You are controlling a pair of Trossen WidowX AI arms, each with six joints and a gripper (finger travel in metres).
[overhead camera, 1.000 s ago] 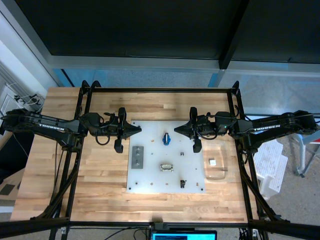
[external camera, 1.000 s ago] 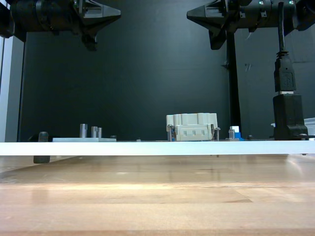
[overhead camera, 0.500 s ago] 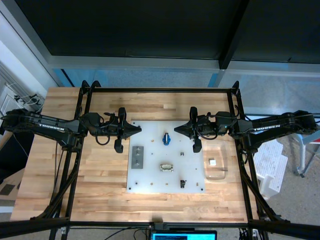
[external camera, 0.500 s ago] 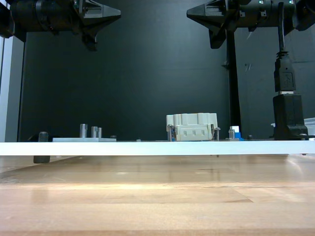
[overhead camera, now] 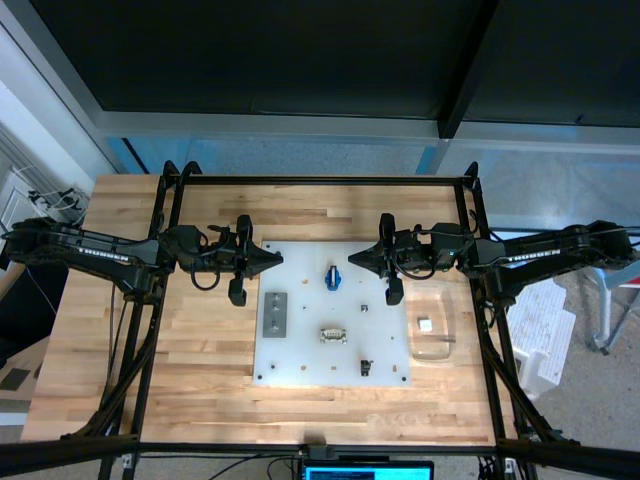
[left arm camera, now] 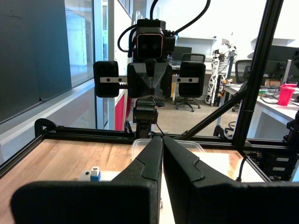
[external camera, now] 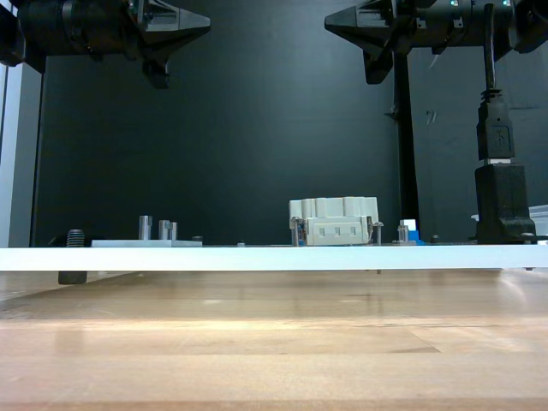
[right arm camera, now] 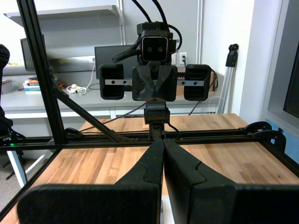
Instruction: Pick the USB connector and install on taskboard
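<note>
Nothing has moved since the earlier frames: both arms and every part on the bench (overhead camera: 190, 380) lie as they did a second ago.

Left tool (overhead camera: 277, 259), seen from above at centre left of the frame, hangs over the left edge of the taskboard (overhead camera: 300, 365) and points inward. It is clenched; its own camera shows the two fingers (left arm camera: 152, 154) pressed flat against each other. In the low view it sits at the upper left (external camera: 205, 26), well above the board.

Right tool (overhead camera: 351, 260), at centre right of the high view, points back toward the left one across the far part of the board. It too is clenched, with its fingers (right arm camera: 154, 156) closed together, and appears at the upper right of the low view (external camera: 328, 26).

USB connector (overhead camera: 366, 367) stands on the taskboard near its near edge, right of centre, well apart from both tools. In the low view it is the upright black body at the far right (external camera: 505, 201), with a black cable rising from it.

Also on the board: grey metal block (overhead camera: 274, 313) at left, blue part (overhead camera: 333, 277) between the two tools, silver multi-pin connector (overhead camera: 333, 335) at centre. Just beside the board's right edge lies a clear plastic tray (overhead camera: 447, 300) holding a small white square piece (overhead camera: 425, 324).
</note>
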